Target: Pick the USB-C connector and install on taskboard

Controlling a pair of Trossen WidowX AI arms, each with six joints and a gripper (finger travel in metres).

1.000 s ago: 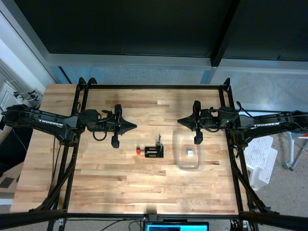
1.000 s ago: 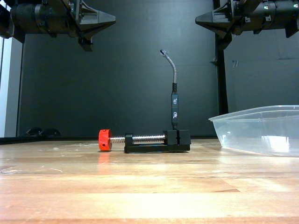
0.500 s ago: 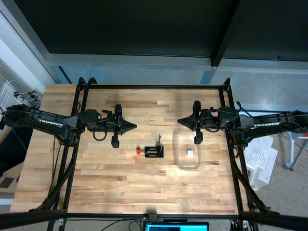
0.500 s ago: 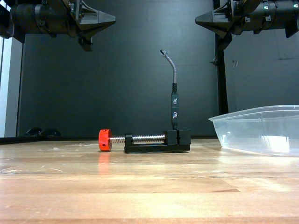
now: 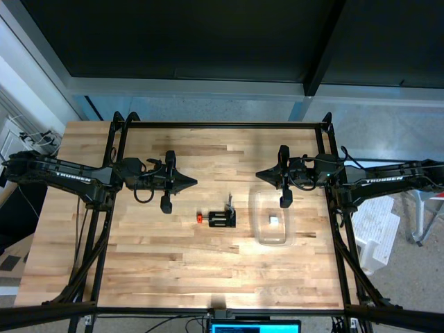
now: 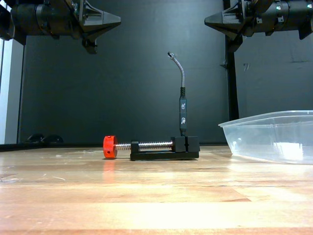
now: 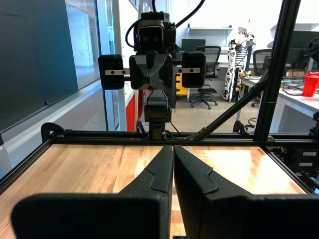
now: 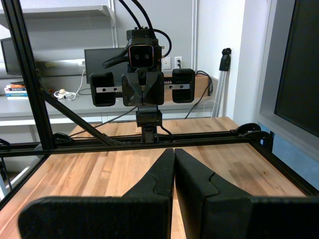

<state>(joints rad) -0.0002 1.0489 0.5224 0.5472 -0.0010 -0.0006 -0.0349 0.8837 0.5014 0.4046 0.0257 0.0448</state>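
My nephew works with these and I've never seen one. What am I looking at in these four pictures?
Two robot arms reach inward over a wooden table. One picture looks down from above, one looks level along the table, and two come from cameras on the arms. The left hand and right hand hang in the air, both shut, holding nothing. On the table lies the taskboard, a black block with a red knob. Beside it is a clear tray holding a small white block.

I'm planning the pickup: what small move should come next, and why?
Likely tip the right claw, high near the clear plastic tray, down to search it: no loose plug shows on the wooden table. Both claws are shut; the left claw hangs high left of the small black block with red-orange knob.
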